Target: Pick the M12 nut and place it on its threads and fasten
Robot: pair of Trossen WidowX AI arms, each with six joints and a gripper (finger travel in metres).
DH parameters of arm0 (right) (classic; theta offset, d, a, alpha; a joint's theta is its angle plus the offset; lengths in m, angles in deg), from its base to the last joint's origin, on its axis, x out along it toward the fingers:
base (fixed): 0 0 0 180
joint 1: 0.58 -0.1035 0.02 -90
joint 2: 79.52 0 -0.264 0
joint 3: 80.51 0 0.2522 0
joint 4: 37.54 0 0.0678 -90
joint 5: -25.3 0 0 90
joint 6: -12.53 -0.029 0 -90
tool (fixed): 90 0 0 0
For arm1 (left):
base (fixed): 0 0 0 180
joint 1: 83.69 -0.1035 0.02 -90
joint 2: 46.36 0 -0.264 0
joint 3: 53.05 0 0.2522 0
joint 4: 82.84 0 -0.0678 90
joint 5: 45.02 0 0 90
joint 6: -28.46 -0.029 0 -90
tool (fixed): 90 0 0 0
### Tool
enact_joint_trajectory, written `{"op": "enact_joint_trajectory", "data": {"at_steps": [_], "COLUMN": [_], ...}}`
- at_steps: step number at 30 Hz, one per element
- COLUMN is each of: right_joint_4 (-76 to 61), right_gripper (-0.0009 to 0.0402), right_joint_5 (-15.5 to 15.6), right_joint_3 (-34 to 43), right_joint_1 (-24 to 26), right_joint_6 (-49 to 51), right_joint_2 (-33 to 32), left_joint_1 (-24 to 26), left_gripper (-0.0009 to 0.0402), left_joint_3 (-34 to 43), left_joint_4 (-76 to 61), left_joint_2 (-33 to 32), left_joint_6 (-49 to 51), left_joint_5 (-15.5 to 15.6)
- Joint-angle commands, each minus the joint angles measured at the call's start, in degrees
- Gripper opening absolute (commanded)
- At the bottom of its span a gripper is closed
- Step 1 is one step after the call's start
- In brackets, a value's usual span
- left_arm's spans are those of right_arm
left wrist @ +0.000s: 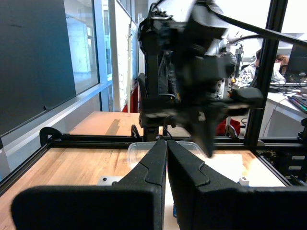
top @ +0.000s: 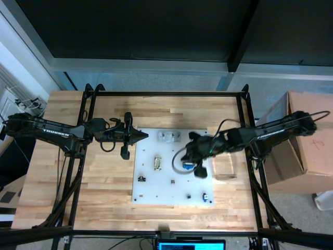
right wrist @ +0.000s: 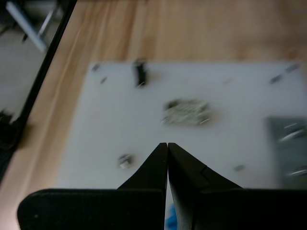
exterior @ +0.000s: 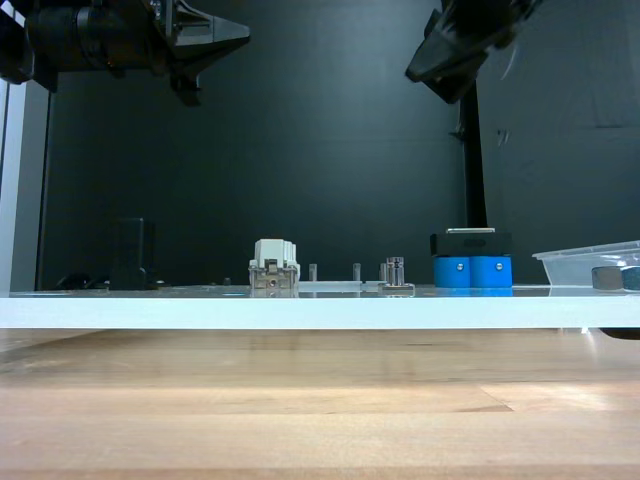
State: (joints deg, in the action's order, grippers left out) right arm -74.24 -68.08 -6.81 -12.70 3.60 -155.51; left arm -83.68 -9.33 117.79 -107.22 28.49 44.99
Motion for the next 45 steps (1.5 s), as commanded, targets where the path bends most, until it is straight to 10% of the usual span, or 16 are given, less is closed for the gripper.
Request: {"op": "enact_joint_trajectory", "data": {"at_steps": [1,14,45], "right_joint_4": [4.94,35.98,49.83], "right_gripper": [0.0,0.0,0.0], "right_joint_5": [1.05,10.86,4.42], "right_joint_3": [-4.33,-19.43,-26.32], "right_joint_1": [2.91,15.23,14.86], "right_joint_6": [3.69,5.86,5.6], "right_joint_2": [4.83,17.14,17.59], "left_joint_1": [0.0,-0.02,0.0], "left_gripper": [0.0,0.0,0.0], "left_joint_3": [0.0,0.0,0.0], "left_joint_4": [0.0,0.0,0.0], "left_joint_2": [0.0,0.0,0.0], "left_joint_6": [0.0,0.0,0.0], "left_joint_5": [0.0,0.0,0.0]}}
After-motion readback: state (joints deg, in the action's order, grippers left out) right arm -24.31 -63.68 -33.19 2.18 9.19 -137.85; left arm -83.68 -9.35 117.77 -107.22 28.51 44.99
